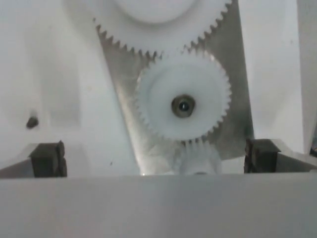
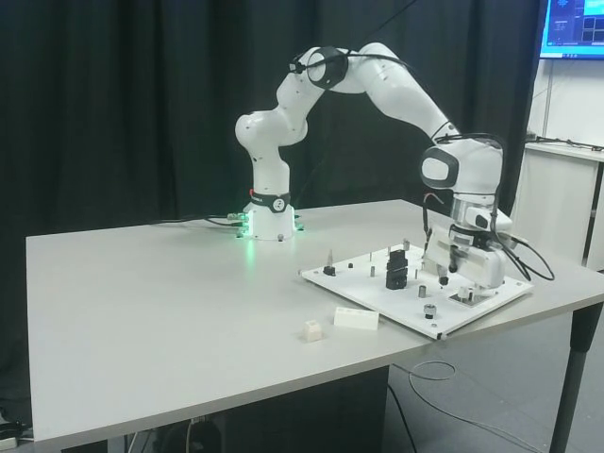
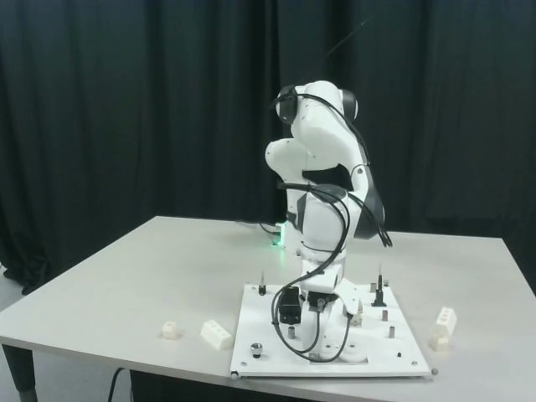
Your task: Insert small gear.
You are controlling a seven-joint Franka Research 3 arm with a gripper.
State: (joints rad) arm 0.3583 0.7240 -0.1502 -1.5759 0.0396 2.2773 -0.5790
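Observation:
In the wrist view the small white gear point(image 1: 198, 159) sits on the grey metal plate point(image 1: 124, 74), half hidden behind the gripper body. Its teeth meet those of the medium white gear point(image 1: 183, 96), which sits on a peg and meshes with the large white gear point(image 1: 158, 25). My gripper point(image 1: 153, 158) is open just above the small gear. Its black fingertips point(image 1: 48, 159) stand far apart, and neither one touches the gear. In the room views the gripper point(image 2: 462, 269) point(image 3: 322, 311) hangs low over the white assembly board point(image 2: 373, 293) point(image 3: 251, 339).
The board carries a black part point(image 2: 395, 269), several upright pegs point(image 2: 329, 260) and a small round piece point(image 2: 428, 310). White blocks point(image 2: 356, 318) point(image 2: 311, 329) lie on the grey table beside it, and another white block point(image 3: 442, 321) lies near the board's other side.

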